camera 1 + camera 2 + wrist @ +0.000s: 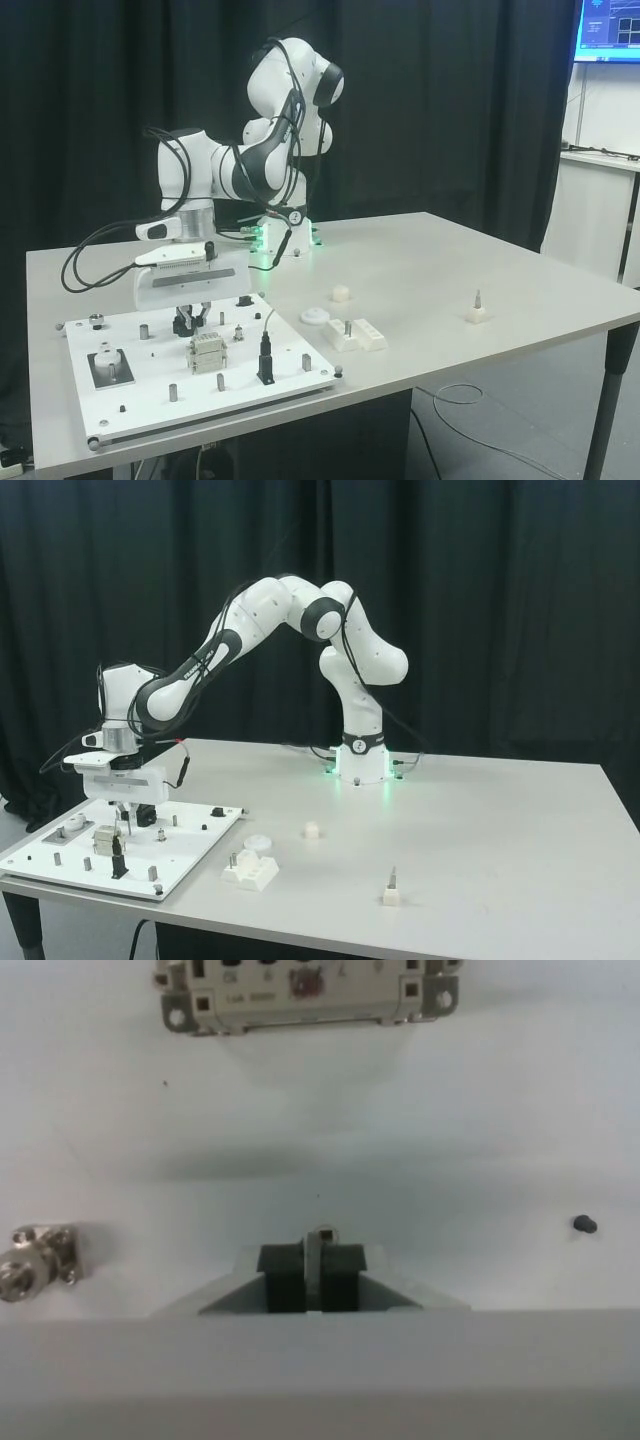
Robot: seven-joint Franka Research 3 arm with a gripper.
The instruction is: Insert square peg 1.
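The arm (270, 620) is white with rounded links and black joint bands. Black cables (100, 250) loop along it. Green light glows at its base (362, 765).

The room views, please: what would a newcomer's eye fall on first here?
First, the white arm arching from its base at the table's far side, where a green light glows, down over the white board at the corner. Its claw is low over that board, shut on a thin peg, near the grey connector block.
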